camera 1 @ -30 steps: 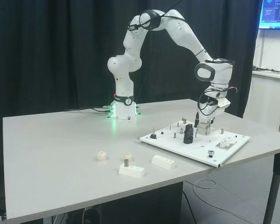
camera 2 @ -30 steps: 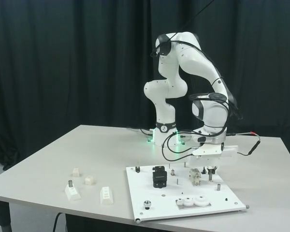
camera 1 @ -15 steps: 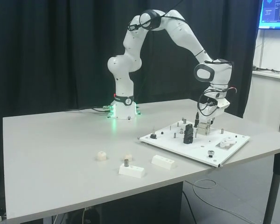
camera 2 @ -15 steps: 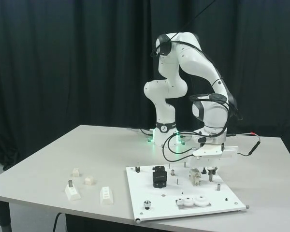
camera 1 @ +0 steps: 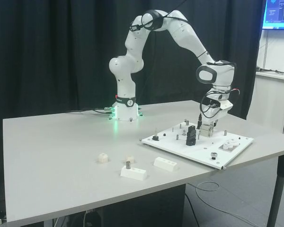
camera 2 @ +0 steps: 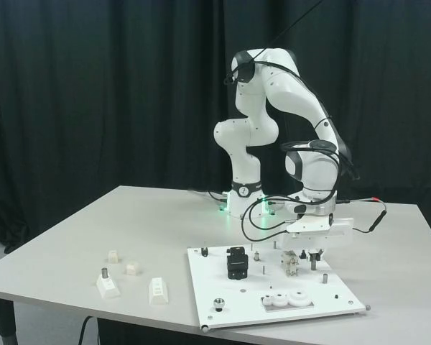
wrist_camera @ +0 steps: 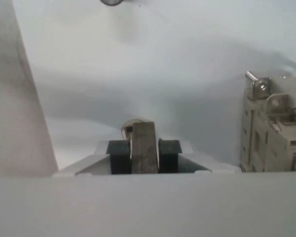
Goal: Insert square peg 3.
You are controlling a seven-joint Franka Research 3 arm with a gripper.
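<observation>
Only my wrist view shows the square peg (wrist_camera: pixel 144 147) pinched upright between the closed jaws, tip just over the white board (wrist_camera: pixel 153 64). Room views show the arm (camera 1: pixel 180 33) arched over, gripper (camera 2: pixel 310 253) pointing straight down above the board on the desk (camera 1: pixel 52 142).

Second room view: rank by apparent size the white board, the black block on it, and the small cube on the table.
1. white board, by far the largest.
2. black block.
3. small cube, smallest, though it looks only a little smaller than the block.
</observation>
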